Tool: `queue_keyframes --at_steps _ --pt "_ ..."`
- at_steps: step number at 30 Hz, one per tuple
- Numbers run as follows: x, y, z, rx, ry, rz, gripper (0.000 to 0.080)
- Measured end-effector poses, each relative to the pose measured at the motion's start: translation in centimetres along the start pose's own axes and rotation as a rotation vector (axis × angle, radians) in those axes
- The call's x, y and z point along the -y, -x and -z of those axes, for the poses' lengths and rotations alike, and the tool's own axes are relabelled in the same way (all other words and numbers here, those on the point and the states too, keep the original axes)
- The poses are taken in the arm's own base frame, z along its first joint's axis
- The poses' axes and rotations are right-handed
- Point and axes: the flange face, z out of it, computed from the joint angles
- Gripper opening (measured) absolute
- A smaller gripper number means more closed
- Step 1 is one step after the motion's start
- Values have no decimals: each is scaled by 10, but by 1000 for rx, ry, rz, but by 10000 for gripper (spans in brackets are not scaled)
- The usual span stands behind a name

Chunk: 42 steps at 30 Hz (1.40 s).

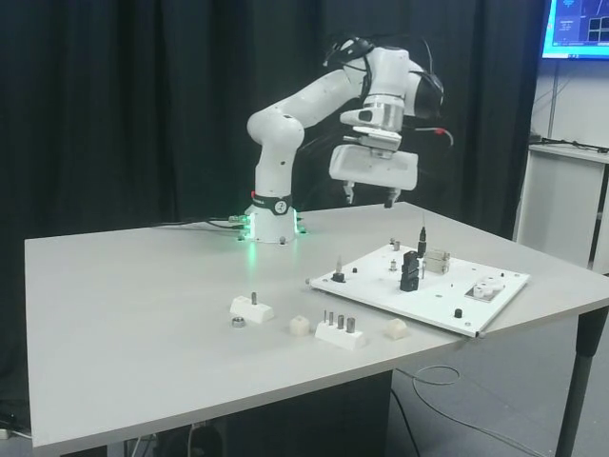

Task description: Pick round peg 1.

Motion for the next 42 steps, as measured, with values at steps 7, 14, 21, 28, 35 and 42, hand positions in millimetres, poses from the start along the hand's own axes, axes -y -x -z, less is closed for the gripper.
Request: queue_keyframes --at_steps 7,14,21,28,35,42 --pt "-16 -19 -17 21 0 79 800" --pt "-30 -34 -35 41 -8 208 800" --pt "-39 -48 -56 42 -14 205 800" --pt "-40 -62 -77 30 -22 254 800" --pt "-39 -76 -97 23 -15 451 800" --pt "-35 -89 -118 43 -8 489 800"
